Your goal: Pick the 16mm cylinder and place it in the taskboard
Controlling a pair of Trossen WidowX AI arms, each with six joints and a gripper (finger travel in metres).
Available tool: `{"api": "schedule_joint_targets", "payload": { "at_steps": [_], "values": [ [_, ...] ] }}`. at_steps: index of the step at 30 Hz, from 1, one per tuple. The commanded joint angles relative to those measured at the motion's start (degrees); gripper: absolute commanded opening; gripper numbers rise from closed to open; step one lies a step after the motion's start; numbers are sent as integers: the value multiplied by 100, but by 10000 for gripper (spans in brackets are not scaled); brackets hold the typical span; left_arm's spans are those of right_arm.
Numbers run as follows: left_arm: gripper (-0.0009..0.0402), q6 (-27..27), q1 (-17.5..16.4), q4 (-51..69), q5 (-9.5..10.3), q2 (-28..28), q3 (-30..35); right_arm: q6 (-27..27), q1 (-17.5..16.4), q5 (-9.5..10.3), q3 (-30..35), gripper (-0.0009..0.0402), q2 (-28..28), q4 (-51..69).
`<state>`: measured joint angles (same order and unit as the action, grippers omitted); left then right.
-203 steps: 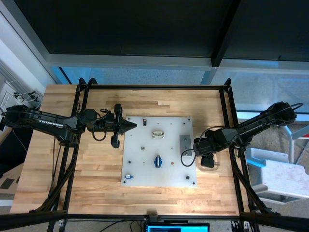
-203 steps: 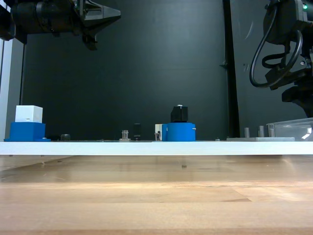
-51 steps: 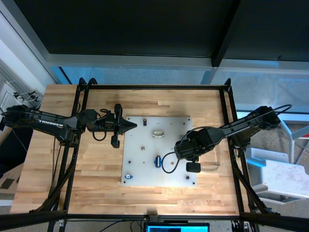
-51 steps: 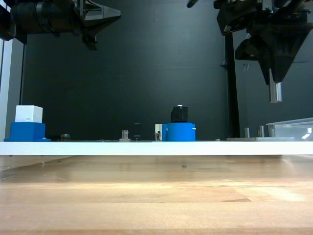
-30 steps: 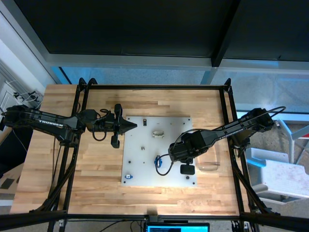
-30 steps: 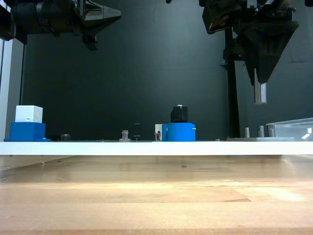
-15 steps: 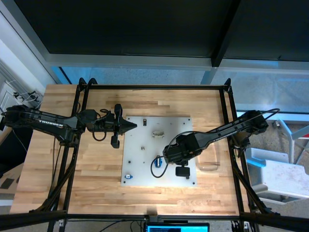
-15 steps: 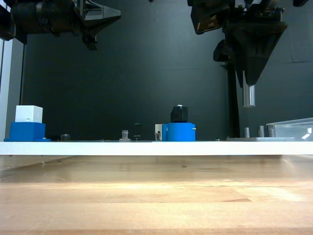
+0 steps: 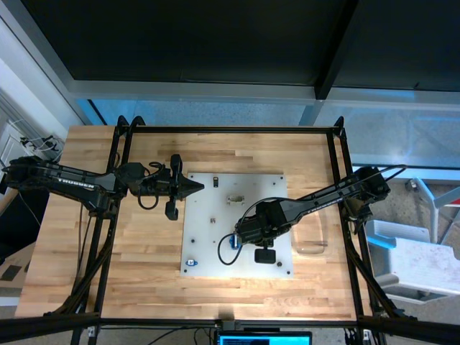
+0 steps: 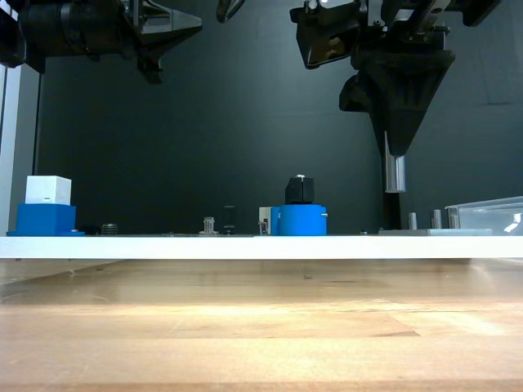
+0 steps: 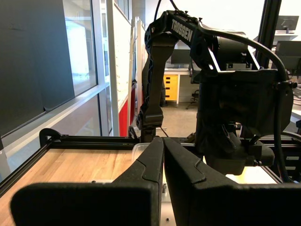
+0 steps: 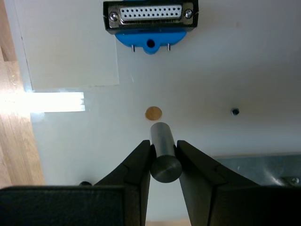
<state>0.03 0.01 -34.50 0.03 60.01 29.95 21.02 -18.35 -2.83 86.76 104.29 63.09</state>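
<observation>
The right pincer hangs over the large white square taskboard, pointing straight down. Its 2 fingers are clamped on the grey metal 16mm cylinder. The cylinder is upright. In the low view its lower end sticks out below the fingertips and is clear of the board's surface.

Seen from the right wrist, a small round copper-coloured spot on the board lies just beside the cylinder's end. A blue connector block with a grey multi-pin socket sits farther off.

The left pincer is held high over the board's left edge, pointing inward. Its 2 fingers are pressed together with nothing between them.

A clear plastic tray rests on the wooden tabletop just beside the board's right edge.
</observation>
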Motion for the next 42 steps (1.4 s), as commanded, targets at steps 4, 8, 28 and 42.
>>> {"api": "schedule_joint_targets", "payload": {
  "at_steps": [4, 8, 28, 42],
  "values": [
    [0, 0, 0, -2, -2, 0, 0, -9, 0, -4, -4, 20, 107, -74],
    [0, 2, 0, -2, -2, 0, 0, -7, 0, -7, -4, 20, 125, -136],
    [0, 2, -2, -2, -2, 0, 0, -9, -2, -7, -24, 20, 125, -162],
    [0, 2, 0, -2, -2, 0, 0, -4, -4, -2, -118, 20, 125, -234]
  ]
}}
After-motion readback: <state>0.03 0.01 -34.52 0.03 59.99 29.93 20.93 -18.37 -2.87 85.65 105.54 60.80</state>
